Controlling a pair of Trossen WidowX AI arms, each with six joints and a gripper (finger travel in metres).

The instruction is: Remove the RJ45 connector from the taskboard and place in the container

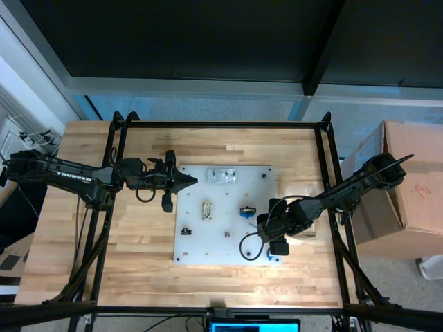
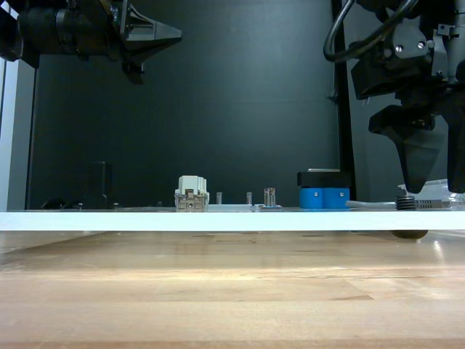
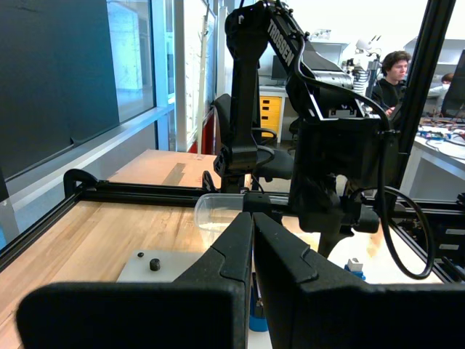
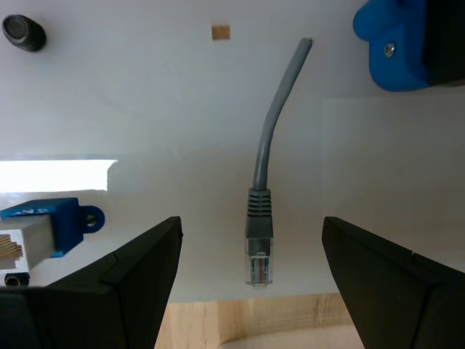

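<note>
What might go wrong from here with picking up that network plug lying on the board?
The RJ45 connector lies free and flat on the board, clear of its blue jack, under the open right gripper; closing might pinch it askew or let it slip. Its grey cable could drag or lever it on lifting. The shut left gripper hovers over the board's left edge.

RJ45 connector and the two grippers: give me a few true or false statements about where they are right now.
1. The RJ45 connector lies free on the white board. True.
2. The right gripper has its fingers shut on the connector. False: the fingers are open, one on each side of it, not touching.
3. The left gripper is raised above the board with its fingers shut. True.
4. The connector sits in the blue socket block. False: it lies clear of the block.
</note>
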